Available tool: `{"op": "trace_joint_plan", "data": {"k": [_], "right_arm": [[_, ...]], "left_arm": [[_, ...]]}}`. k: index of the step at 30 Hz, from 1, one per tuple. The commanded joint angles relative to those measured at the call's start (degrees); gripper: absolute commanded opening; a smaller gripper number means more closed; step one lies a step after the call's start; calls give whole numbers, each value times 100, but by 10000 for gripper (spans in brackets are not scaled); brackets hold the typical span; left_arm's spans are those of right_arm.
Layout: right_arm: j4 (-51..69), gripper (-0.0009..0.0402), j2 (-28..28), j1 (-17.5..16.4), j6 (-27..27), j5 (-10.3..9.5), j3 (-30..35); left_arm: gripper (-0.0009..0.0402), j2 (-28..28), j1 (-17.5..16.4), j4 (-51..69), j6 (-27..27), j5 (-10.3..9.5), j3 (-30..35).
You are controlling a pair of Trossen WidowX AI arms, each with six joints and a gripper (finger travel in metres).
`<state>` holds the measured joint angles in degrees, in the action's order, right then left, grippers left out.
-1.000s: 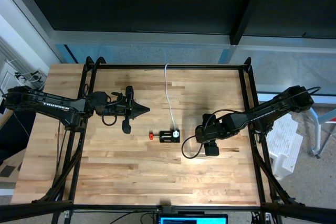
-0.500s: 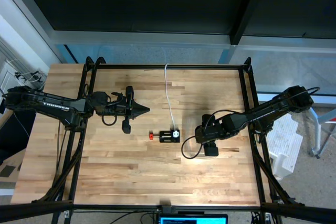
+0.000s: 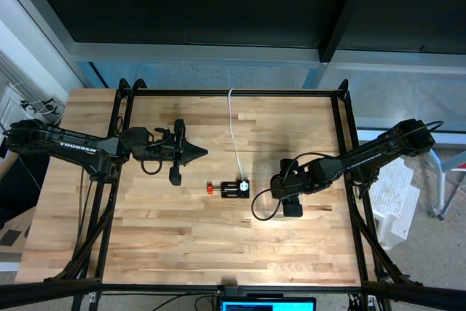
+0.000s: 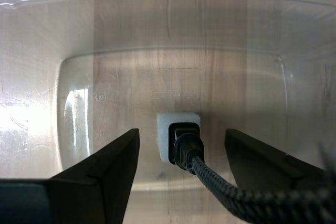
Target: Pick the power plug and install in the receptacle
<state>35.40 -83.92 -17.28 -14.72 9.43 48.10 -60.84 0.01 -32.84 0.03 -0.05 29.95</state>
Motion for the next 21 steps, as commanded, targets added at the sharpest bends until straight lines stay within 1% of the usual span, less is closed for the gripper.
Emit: {"op": "trace_joint_plan", "data": {"k": [1,11,21], "right_arm": [[0,202,2,0,0,2,2],[11,137,2,2,2,4,0],[9,81,2,2,9,4,2]], "left_arm": [[0,-2,-2,2,-2,2,0],[0,-2,-2,0,-2,2,0],[0,-2,0,2,-2,2,0]]}}
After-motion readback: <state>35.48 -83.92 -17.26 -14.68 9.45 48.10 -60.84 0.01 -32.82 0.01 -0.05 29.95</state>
